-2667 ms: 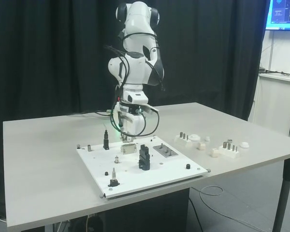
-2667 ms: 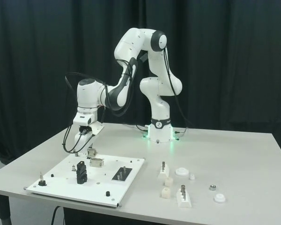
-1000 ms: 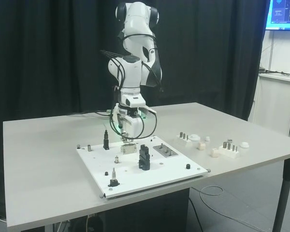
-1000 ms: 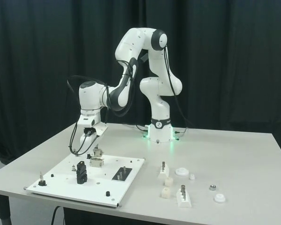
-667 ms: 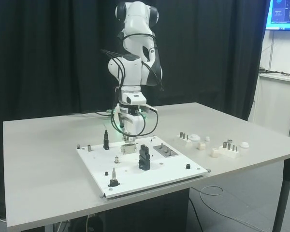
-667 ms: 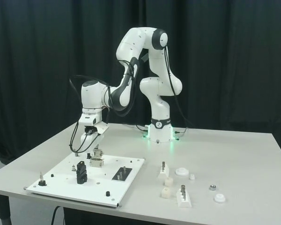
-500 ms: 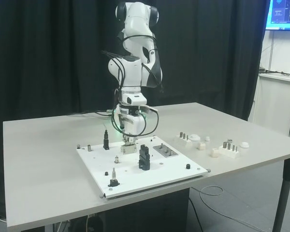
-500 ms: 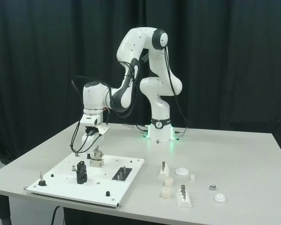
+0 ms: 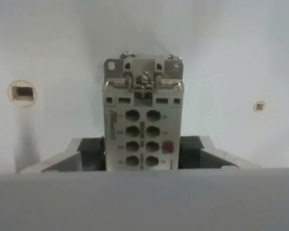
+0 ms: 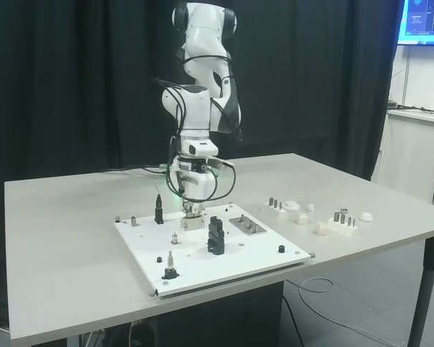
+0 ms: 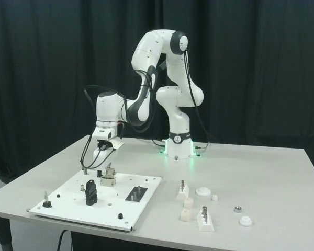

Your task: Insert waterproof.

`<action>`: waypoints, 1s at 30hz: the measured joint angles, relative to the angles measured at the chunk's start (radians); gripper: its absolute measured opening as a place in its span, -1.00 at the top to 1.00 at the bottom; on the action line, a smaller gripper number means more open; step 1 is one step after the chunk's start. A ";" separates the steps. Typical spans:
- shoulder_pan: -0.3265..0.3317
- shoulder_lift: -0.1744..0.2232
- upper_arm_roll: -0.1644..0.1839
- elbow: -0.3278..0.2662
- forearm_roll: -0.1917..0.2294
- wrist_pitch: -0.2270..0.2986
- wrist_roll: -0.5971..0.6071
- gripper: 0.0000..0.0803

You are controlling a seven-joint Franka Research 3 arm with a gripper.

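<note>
The waterproof connector (image 9: 142, 130), a grey block with two rows of round holes and a metal latch at its far end, stands on the white board (image 10: 239, 253). My gripper (image 9: 141, 154) reaches straight down onto it, and its black pads (image 9: 91, 154) sit against both sides of the block. In the first room view the gripper (image 10: 192, 210) is low over the connector (image 10: 192, 221) at the board's middle back. The second room view shows the gripper (image 11: 109, 170) just above the connector (image 11: 109, 180).
On the board stand a black fixture (image 10: 215, 235), a black post (image 10: 159, 210), a small upright pin (image 10: 171, 269) and a grey block with pegs (image 10: 247, 226). White parts (image 10: 286, 210) and a white peg holder (image 10: 343, 223) lie on the table to the right of the board.
The arm has swung over the board's middle and come down, bringing the gripper from above the board to the connector.
</note>
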 joint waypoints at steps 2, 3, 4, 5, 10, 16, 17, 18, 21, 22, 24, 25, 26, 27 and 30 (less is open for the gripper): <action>0.000 -0.006 0.000 -0.005 0.000 0.004 -0.002 0.19; 0.000 -0.011 0.000 -0.011 0.000 0.009 -0.005 0.19; 0.000 -0.015 -0.001 -0.015 0.000 0.012 -0.007 0.19; 0.000 -0.018 -0.001 -0.018 0.000 0.015 -0.009 0.19; 0.000 -0.030 -0.001 -0.031 -0.001 0.030 -0.011 0.19; 0.000 -0.034 0.000 -0.037 -0.002 0.036 -0.016 0.19; 0.000 -0.034 0.000 -0.037 -0.002 0.036 -0.018 0.19; 0.000 -0.034 0.000 -0.038 -0.002 0.036 -0.018 0.19; 0.000 -0.034 0.000 -0.039 -0.003 0.036 -0.019 0.19; 0.000 -0.033 0.001 -0.039 -0.004 0.036 -0.019 0.19; 0.000 -0.032 0.001 -0.039 -0.005 0.036 -0.019 0.19; 0.000 -0.031 0.001 -0.039 -0.006 0.036 -0.019 0.19; 0.000 -0.030 0.001 -0.039 -0.007 0.036 -0.019 0.19; 0.000 -0.029 0.001 -0.039 -0.007 0.036 -0.019 0.19; 0.001 -0.027 0.002 -0.039 -0.007 0.036 -0.019 0.19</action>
